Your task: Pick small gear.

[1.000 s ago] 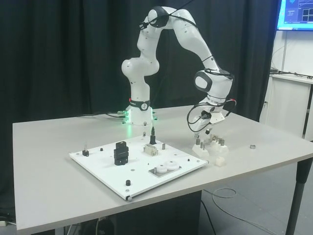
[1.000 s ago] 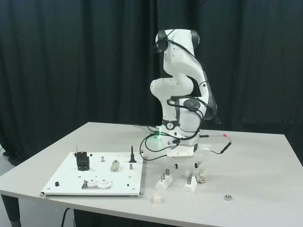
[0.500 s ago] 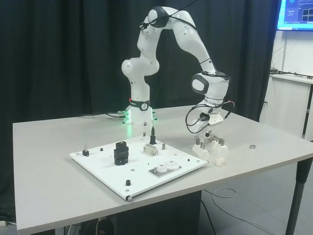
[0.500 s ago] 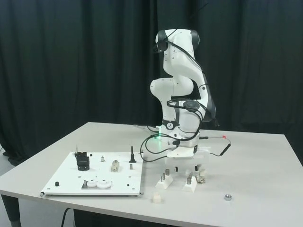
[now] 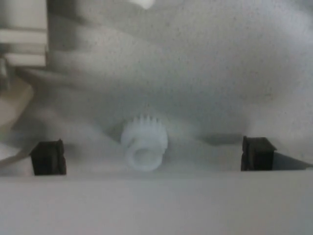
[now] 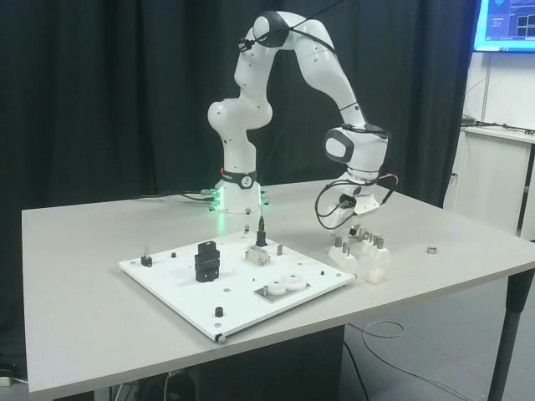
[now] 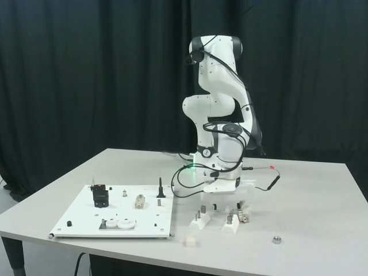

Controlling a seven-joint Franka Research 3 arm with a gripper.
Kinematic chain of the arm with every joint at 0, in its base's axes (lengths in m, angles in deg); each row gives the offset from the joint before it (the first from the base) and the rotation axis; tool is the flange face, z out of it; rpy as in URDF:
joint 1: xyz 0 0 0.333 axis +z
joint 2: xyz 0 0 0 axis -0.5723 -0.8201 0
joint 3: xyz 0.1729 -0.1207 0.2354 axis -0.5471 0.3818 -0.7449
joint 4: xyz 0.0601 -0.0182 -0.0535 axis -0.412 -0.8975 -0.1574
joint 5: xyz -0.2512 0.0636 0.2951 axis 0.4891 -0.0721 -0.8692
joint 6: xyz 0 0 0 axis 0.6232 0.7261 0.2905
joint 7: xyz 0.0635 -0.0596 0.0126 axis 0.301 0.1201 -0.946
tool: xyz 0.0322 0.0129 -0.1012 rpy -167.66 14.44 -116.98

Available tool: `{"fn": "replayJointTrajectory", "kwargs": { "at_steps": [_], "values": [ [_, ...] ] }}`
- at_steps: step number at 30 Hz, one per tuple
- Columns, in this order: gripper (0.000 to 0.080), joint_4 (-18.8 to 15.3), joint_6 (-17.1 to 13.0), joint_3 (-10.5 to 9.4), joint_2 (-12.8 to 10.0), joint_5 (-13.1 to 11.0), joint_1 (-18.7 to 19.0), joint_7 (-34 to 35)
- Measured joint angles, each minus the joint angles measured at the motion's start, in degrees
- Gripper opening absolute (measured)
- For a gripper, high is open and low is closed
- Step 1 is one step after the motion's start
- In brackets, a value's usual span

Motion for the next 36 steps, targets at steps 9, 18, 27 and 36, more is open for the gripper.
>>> {"fn": "replayJointTrajectory", "kwargs": {
  "at_steps": [9, 18, 27, 36],
  "values": [
    [0.0800, -0.8, -1.9, -0.31, -0.1, 0.0, 0.0, 2.2],
    [0.0354, -1.1, -2.9, -0.36, -0.1, 0.1, 0.0, 4.5],
    [0.0190, -1.1, -3.0, -0.36, 0.0, 0.1, 0.0, 4.6],
    [0.0195, -1.0, -3.0, -0.44, 1.0, 0.1, 0.0, 4.6]
  ]
}}
